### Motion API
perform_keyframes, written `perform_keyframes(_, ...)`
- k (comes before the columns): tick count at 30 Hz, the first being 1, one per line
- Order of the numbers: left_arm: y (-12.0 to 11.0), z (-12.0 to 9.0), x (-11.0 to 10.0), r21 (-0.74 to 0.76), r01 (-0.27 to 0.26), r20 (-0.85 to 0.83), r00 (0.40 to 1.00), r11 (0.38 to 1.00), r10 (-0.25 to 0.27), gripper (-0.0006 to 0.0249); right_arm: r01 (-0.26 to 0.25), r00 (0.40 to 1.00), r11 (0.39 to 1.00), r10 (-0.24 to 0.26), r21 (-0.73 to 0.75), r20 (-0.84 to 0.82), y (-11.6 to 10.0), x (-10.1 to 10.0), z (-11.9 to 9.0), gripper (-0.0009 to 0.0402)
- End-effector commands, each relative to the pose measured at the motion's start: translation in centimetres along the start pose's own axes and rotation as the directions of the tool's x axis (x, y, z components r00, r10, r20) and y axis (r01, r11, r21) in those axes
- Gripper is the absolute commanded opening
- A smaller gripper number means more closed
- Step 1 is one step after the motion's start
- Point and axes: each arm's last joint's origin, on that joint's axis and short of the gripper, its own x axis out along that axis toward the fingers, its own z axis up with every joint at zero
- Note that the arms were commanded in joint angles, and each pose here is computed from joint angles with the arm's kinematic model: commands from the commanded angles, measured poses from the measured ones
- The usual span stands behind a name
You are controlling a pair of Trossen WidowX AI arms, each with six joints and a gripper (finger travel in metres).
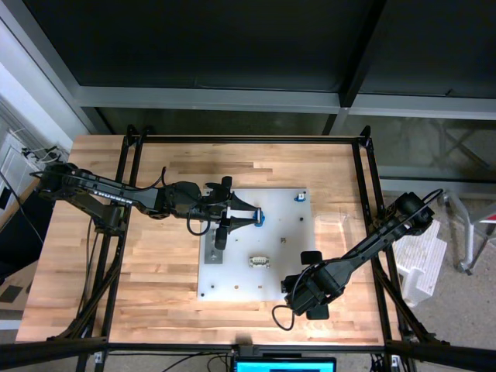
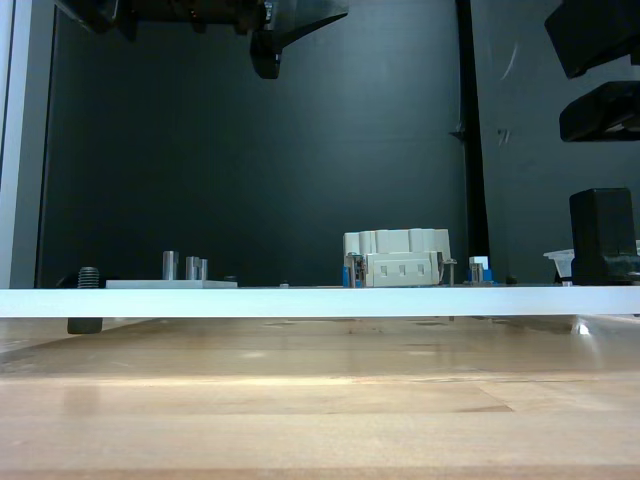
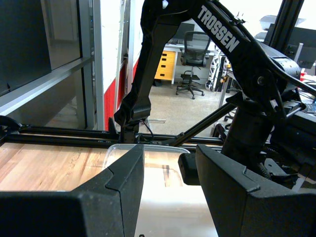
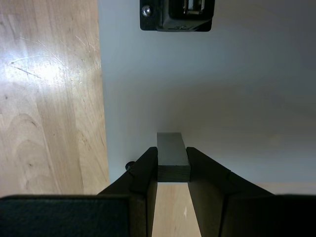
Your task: Pick the 16mm bar and install on taskboard
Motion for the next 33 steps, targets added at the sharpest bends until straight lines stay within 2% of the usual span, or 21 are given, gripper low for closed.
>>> perform_keyframes(1,0.0,0.0,0.0,0.0,0.0,0.0,1.0,1.0,0.0,0.014,-0.01,1.0,1.0,0.01,0.001,0.012,0.1,0.2,0.1,0.0)
perform_keyframes(8,0.0,0.0,0.0,0.0,0.0,0.0,1.0,1.0,0.0,0.014,-0.008,1.0,1.0,0.008,0.0,0.01,0.0,0.4,0.0,0.0013)
perform_keyframes(22,0.0,0.0,0.0,0.0,0.0,0.0,1.0,1.0,0.0,0.014,0.001,1.0,1.0,-0.001,-0.003,0.004,-0.2,0.2,-0.3,0.0133)
perform_keyframes(29,0.0,0.0,0.0,0.0,0.0,0.0,1.0,1.0,0.0,0.014,0.001,0.999,1.0,0.0,-0.027,0.035,-0.6,-1.1,-0.6,0.0173)
perform_keyframes(33,0.0,0.0,0.0,0.0,0.0,0.0,1.0,1.0,0.0,0.014,0.01,0.997,0.999,-0.007,-0.04,0.078,-1.2,-2.5,-1.0,0.0179)
